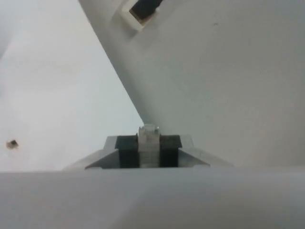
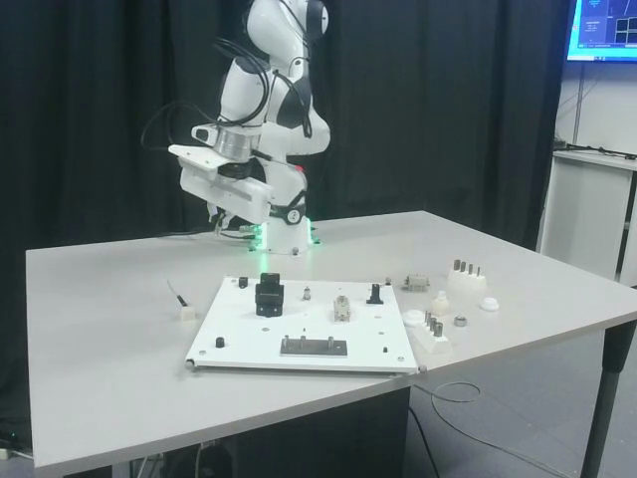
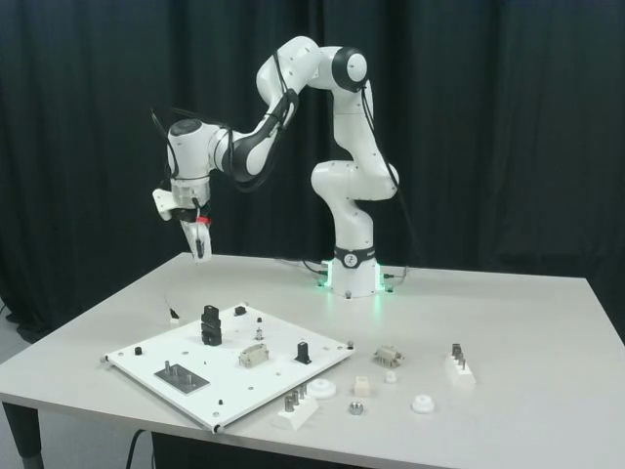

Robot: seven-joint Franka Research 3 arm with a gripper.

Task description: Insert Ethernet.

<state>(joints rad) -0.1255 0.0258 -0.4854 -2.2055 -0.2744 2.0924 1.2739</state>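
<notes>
Ethernet plug (image 1: 148, 138) pinched in tool (image 1: 148, 149), high above white board (image 3: 229, 366)

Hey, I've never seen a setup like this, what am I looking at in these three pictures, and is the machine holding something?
The white machine is a robot arm bolted to a grey table. Two pictures come from cameras standing in the room. The third comes from a camera on the arm's wrist, looking down past its gripper.

In that wrist picture, the two fingers are shut on a small clear piece, apparently the Ethernet plug. The gripper hangs in the air, above the table.

On the table lies a white board carrying small fixtures, among them a black block. The wrist picture shows a rectangular opening near the board's edge. Loose small parts sit beside the board.
</notes>
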